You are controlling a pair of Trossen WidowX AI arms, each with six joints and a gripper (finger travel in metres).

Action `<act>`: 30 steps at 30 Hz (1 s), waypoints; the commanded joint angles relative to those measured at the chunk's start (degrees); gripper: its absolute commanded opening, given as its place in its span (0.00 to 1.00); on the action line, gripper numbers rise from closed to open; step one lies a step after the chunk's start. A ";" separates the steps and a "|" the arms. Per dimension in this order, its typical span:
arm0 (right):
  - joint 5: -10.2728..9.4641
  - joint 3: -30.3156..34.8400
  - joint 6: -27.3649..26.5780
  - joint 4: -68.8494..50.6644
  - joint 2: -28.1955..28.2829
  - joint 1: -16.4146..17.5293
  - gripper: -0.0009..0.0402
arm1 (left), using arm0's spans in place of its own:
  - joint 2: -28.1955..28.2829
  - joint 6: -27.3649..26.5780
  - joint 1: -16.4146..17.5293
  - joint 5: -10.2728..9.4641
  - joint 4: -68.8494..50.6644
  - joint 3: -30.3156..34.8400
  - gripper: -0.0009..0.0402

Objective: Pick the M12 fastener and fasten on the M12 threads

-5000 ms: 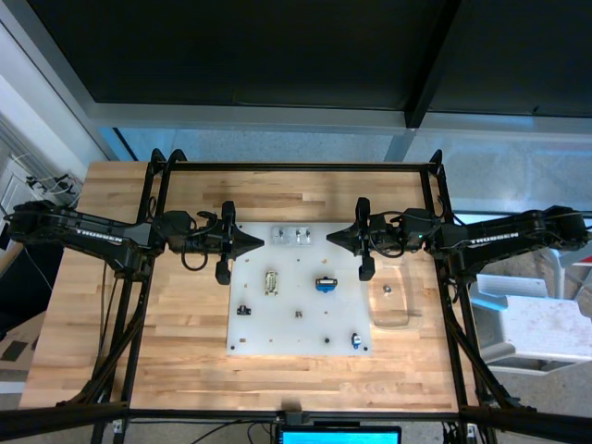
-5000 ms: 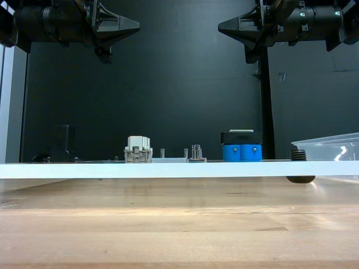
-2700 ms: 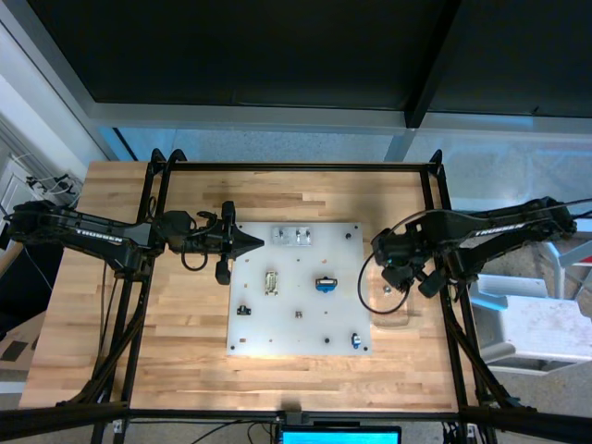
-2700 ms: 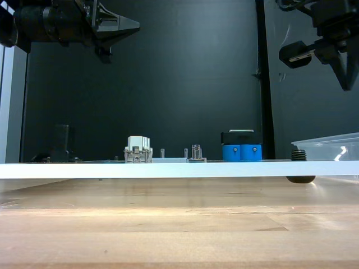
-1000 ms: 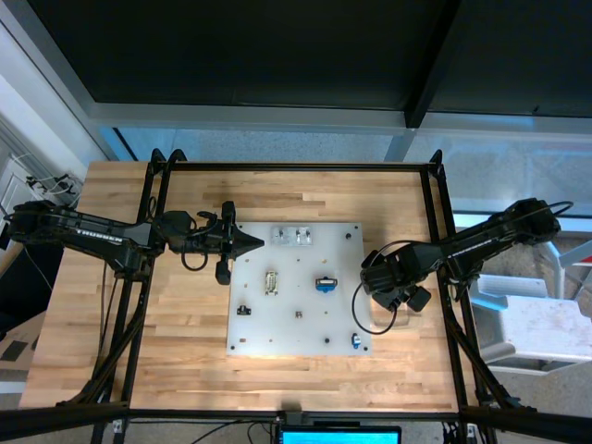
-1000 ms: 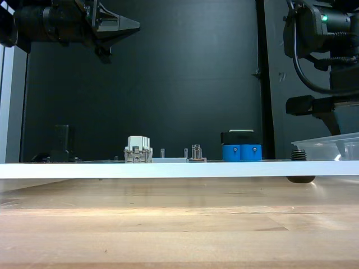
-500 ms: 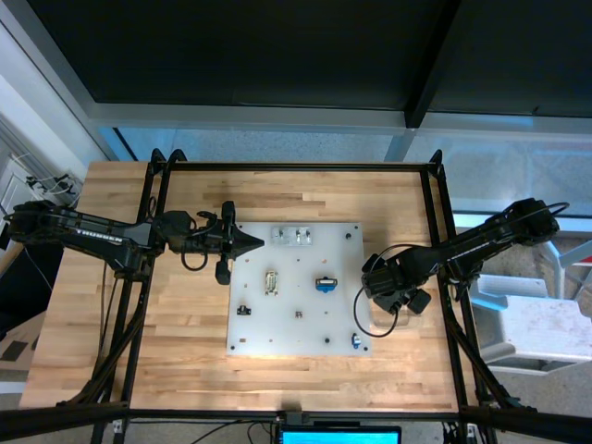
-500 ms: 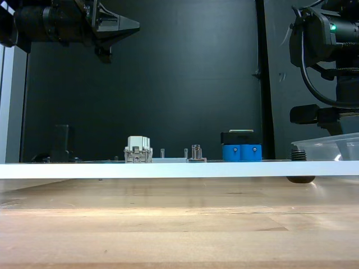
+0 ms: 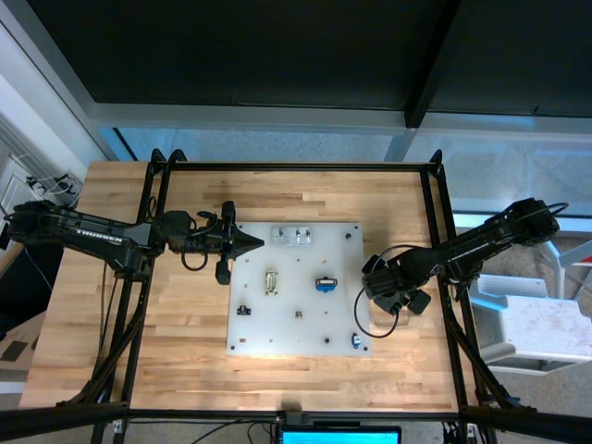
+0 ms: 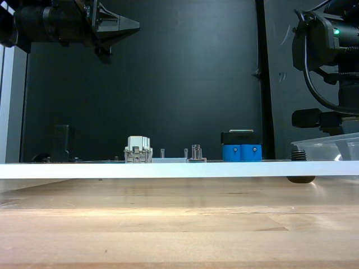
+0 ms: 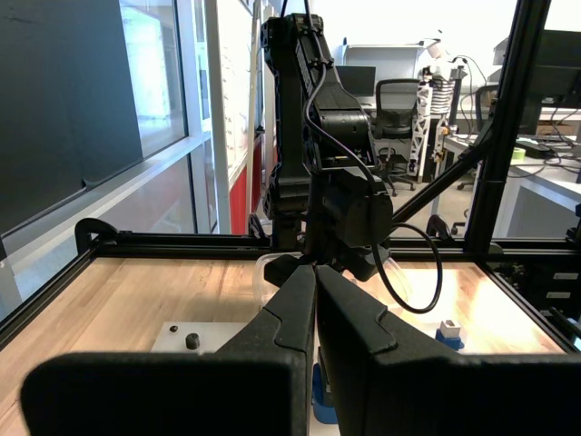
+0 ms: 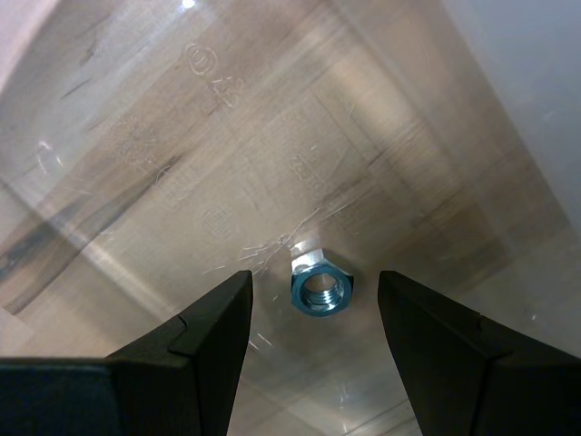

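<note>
The small silver nut [image 12: 321, 291] lies flat on the floor of the clear tray [image 12: 182, 182]. My right gripper [image 12: 313, 283] is open and points down into the tray, one finger on each side of the nut, neither touching it. In the high view the right gripper [image 9: 388, 292] covers most of the tray, just right of the white board [image 9: 287, 314]. The black ribbed stud [image 10: 299, 154] stands bare near the board's near right edge. My left gripper [image 9: 254, 242] is shut and hangs high at the board's far left corner.
On the board stand a blue-and-black connector block [image 10: 241, 147], a grey-white connector [image 10: 138, 150], a small silver post [image 10: 196, 152] and a blue-capped part [image 9: 355, 341]. A black post [image 10: 61, 141] stands at the far left. Black frame bars run round the table.
The right arm has swung out from its high parked pose and come down into the tray, sinking a little more over the last second. The left arm has not moved.
</note>
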 commanded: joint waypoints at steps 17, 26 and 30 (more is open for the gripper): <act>-0.31 -0.11 0.07 1.07 1.95 0.07 0.49 | 0.00 0.00 0.02 0.02 0.00 0.00 0.02; -0.31 -0.11 0.07 1.22 1.95 0.07 0.38 | 0.00 0.00 0.00 0.02 0.00 0.00 0.02; -0.31 -0.11 0.07 1.25 1.95 0.07 0.31 | 0.00 0.00 0.02 0.02 0.00 0.00 0.02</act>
